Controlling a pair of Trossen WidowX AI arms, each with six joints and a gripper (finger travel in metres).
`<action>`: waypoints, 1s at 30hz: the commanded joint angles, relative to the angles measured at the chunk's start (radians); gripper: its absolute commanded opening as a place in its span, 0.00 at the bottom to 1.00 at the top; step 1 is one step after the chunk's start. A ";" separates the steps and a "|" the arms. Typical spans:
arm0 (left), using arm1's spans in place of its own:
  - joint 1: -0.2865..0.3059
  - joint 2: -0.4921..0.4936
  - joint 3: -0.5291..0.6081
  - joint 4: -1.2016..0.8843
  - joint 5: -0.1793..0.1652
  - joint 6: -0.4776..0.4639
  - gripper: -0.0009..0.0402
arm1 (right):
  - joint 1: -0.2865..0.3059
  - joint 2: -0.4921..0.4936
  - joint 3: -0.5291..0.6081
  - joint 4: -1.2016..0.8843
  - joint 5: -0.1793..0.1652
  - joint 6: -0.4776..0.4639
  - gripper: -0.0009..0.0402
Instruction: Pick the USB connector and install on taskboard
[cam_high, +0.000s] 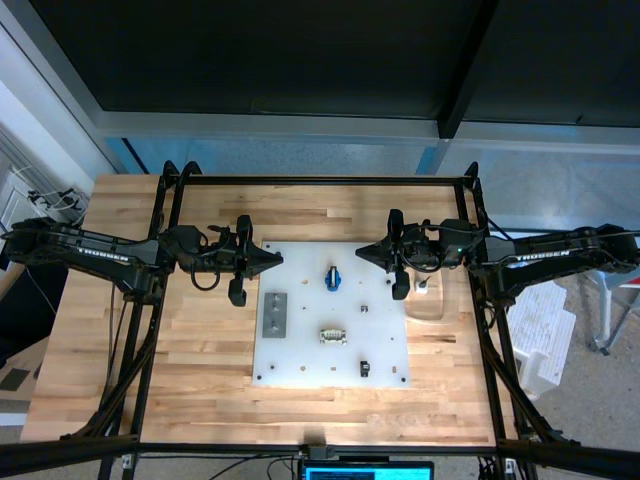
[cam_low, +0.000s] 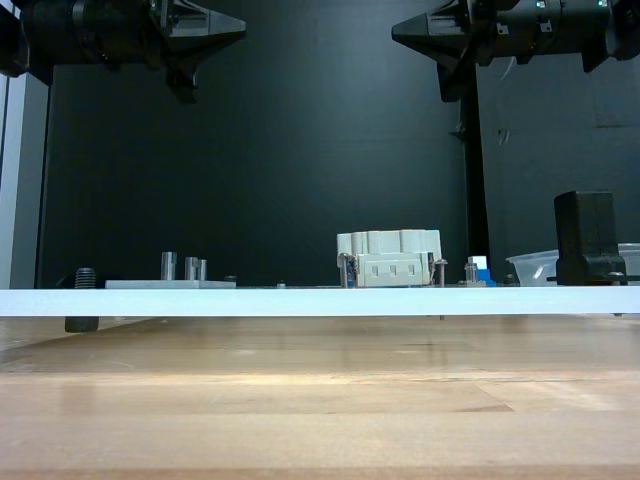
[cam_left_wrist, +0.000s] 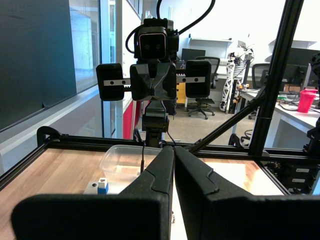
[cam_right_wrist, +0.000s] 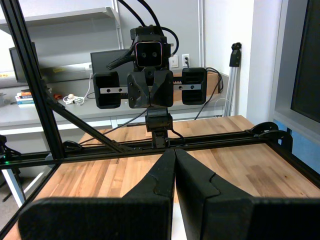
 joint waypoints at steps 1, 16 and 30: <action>0.000 0.000 0.000 0.000 0.000 0.000 0.02 | 0.000 0.000 0.000 -0.043 0.000 0.000 0.02; 0.000 0.000 0.000 0.000 0.000 0.000 0.02 | 0.000 0.000 0.000 -0.043 0.000 0.000 0.02; 0.000 0.000 0.000 0.000 0.000 0.000 0.02 | 0.000 -0.002 0.000 -0.048 0.002 0.018 0.02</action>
